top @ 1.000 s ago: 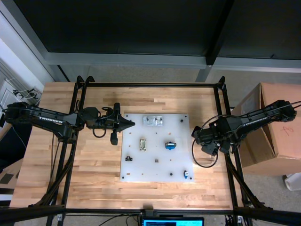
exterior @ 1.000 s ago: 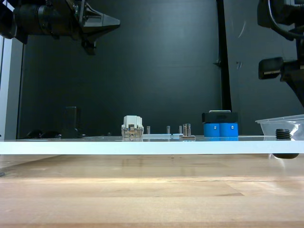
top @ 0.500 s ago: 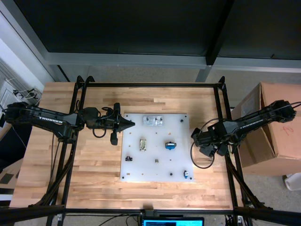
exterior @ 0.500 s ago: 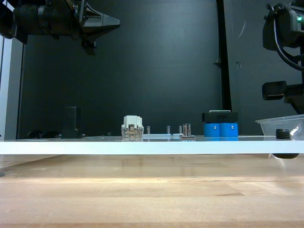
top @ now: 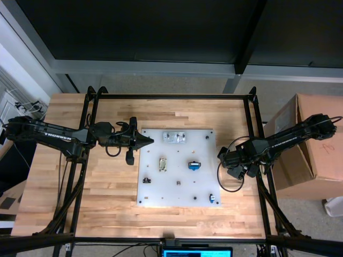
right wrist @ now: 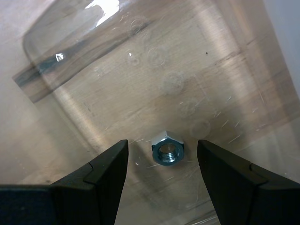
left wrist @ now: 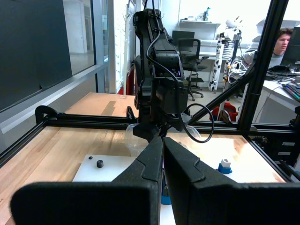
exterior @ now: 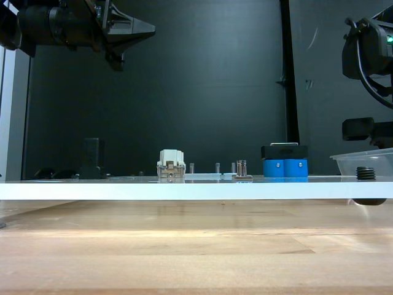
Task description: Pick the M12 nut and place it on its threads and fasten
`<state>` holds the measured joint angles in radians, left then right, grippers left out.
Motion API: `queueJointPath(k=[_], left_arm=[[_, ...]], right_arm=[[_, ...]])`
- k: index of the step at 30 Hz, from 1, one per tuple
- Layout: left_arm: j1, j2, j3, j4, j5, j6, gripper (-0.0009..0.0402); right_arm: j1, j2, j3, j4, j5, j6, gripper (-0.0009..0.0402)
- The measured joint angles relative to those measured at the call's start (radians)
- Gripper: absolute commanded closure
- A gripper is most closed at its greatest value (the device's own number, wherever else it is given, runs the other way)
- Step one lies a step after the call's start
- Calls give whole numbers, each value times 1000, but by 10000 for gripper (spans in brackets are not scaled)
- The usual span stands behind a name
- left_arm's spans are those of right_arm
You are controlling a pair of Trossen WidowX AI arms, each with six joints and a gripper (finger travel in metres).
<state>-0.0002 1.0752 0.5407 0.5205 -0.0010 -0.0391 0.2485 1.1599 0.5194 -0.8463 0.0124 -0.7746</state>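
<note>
1. The left hand (top: 149,141) hangs high over the left edge of the white board (top: 161,187), its fingers pressed together into one point. The low view shows wide open air between it and the board.
2. The right hand (right wrist: 162,143) reaches down into the clear tray (right wrist: 140,84) off the board's right edge, with its fingers (right wrist: 105,176) spread apart.
3. The M12 nut (right wrist: 168,151) lies flat and free on the tray floor, between the two fingers and touching neither. A narrow gap stays on each side of it.
4. The tray walls rise around the right hand and hem in sideways travel.
5. The black stud (exterior: 366,174) stands on the board with its ribs bare, well apart from the blue block (exterior: 284,167) and the grey connector (exterior: 171,166).
6. Black frame rails (top: 171,97) border the counter (top: 107,203), and a cardboard box (top: 316,155) stands just off its right edge, under the right arm.
7. In the high view the right hand (top: 231,163) covers the tray and the nut.
8. In the low view the right hand is cut off at the frame edge, and the nut cannot be made out through the tray (exterior: 362,158).
9. In the left wrist view the left hand's own fingers (left wrist: 154,159) block much of the board.
</note>
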Motion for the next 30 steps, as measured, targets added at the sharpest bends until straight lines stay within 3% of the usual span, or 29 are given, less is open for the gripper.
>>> queueJointPath(k=[15, 30], left_arm=[[0, 0, 0, 0, 0, 0, 393], [0, 0, 0, 0, 0, 0, 393]], right_arm=[[0, 0, -3, 3, 18, -1, 267], [0, 0, -20, 37, 13, -1, 312]])
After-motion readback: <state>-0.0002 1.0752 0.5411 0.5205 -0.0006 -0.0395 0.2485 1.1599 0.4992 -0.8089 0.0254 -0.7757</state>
